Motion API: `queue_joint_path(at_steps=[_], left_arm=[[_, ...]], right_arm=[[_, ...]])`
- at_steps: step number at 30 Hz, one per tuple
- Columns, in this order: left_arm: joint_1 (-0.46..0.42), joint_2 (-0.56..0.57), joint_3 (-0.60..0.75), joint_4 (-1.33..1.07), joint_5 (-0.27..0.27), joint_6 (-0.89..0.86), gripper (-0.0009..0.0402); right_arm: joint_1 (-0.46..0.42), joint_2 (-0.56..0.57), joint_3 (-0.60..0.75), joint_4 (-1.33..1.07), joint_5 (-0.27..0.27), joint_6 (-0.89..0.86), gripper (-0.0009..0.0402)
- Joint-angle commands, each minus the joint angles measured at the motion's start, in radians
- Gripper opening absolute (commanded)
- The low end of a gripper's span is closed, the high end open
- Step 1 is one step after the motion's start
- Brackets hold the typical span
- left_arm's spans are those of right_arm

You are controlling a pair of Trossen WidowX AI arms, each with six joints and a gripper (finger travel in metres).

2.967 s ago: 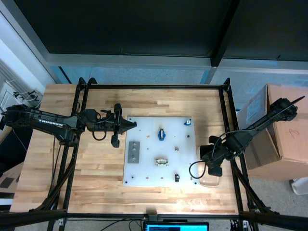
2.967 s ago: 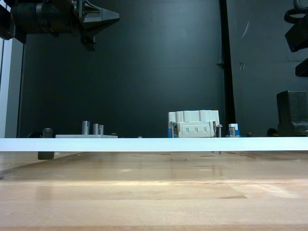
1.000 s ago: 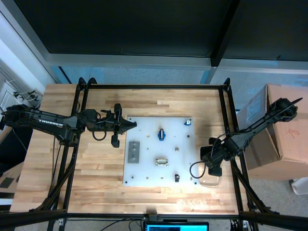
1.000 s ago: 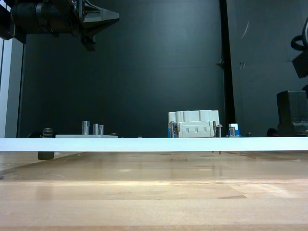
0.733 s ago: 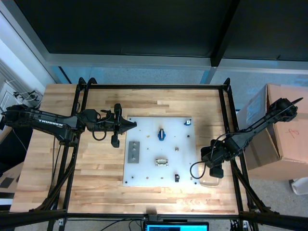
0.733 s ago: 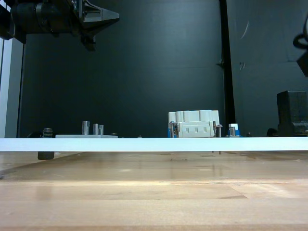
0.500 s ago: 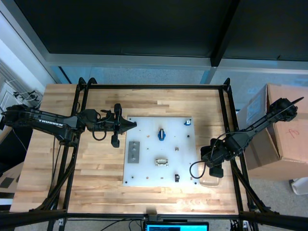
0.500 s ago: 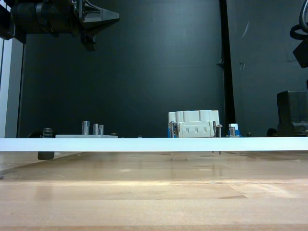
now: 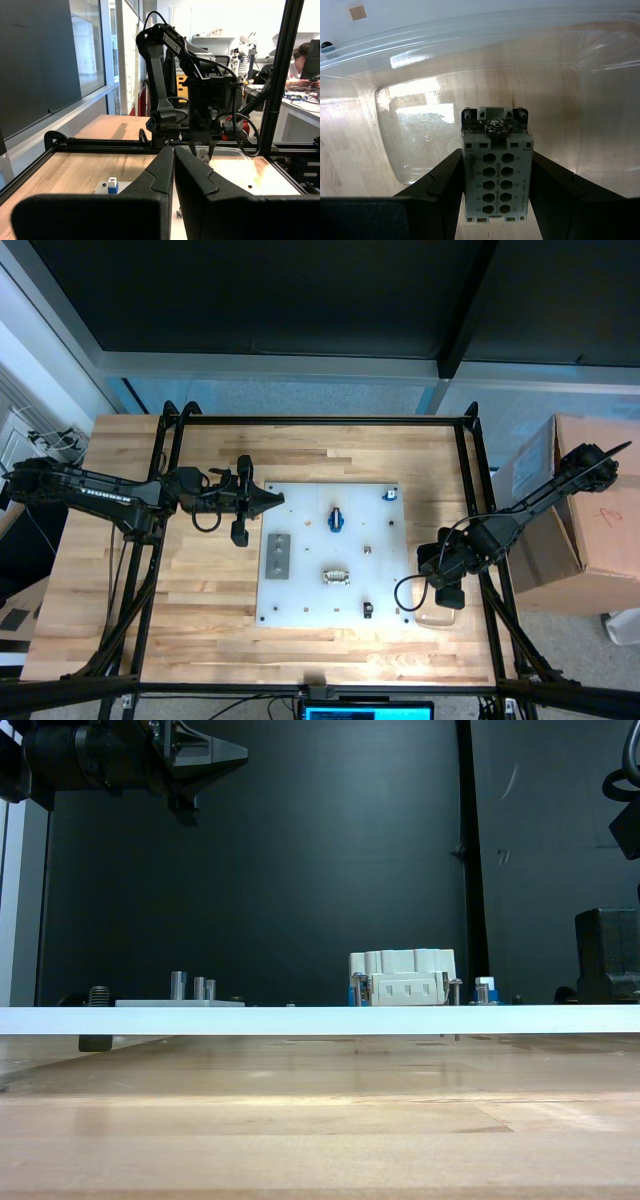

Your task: Remove the HAN10E connector from the taskboard and place in the container

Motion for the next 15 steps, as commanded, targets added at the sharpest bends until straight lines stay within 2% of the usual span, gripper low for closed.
queue_joint_path(at_steps=[1, 15], left_arm=[[0.000, 0.000, 0.000, 0.000, 0.000, 0.000, 0.0000], [0.000, 0.000, 0.000, 0.000, 0.000, 0.000, 0.0000]], right_arm=[[0.000, 0.000, 0.001, 0.000, 0.001, 0.001, 0.0032], [0.000, 0.000, -0.005, 0.005, 0.012, 0.001, 0.0032]])
